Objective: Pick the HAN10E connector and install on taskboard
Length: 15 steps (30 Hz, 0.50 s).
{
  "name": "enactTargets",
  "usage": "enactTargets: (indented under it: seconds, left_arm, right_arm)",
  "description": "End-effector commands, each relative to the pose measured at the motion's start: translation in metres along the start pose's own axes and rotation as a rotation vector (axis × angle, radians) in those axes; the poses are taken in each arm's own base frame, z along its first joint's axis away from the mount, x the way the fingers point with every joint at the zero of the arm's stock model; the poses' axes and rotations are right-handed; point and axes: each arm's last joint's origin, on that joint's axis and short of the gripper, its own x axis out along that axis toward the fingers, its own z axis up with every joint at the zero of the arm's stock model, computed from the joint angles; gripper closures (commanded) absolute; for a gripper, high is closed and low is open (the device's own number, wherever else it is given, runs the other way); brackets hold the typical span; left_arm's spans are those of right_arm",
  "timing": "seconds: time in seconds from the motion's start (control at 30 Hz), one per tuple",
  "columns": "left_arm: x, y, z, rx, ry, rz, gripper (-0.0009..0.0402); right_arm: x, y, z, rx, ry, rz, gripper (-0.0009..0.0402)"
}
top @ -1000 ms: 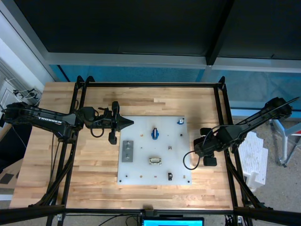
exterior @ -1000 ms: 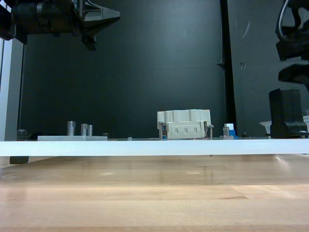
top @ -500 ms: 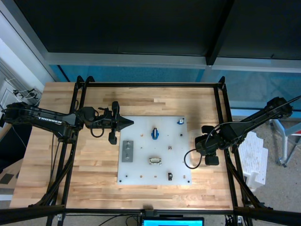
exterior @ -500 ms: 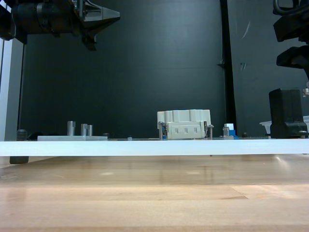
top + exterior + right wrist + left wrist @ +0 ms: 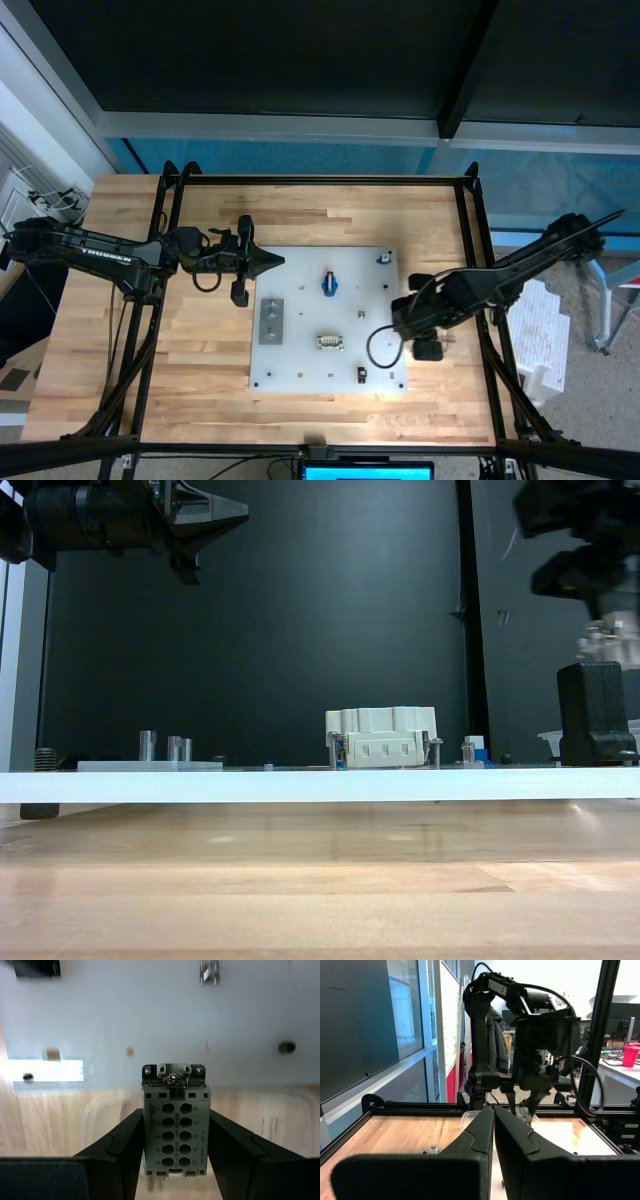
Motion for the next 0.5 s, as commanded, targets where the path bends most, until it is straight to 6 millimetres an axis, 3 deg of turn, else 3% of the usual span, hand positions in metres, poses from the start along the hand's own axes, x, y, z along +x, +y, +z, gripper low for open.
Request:
enactTargets:
  seconds: [0.03,0.5]
  left_arm:
    - [0.000,0.000,0.000,0.000,0.000,0.000,0.0392]
    - [0.000,0.000,0.000,0.000,0.000,0.000,0.0392]
  right_arm:
    - [0.002,0.005,0.023,0.020,0.000,-0.004,0.0357]
    - [0.024,0.026,0.103,0.066,0.014,0.026,0.0358]
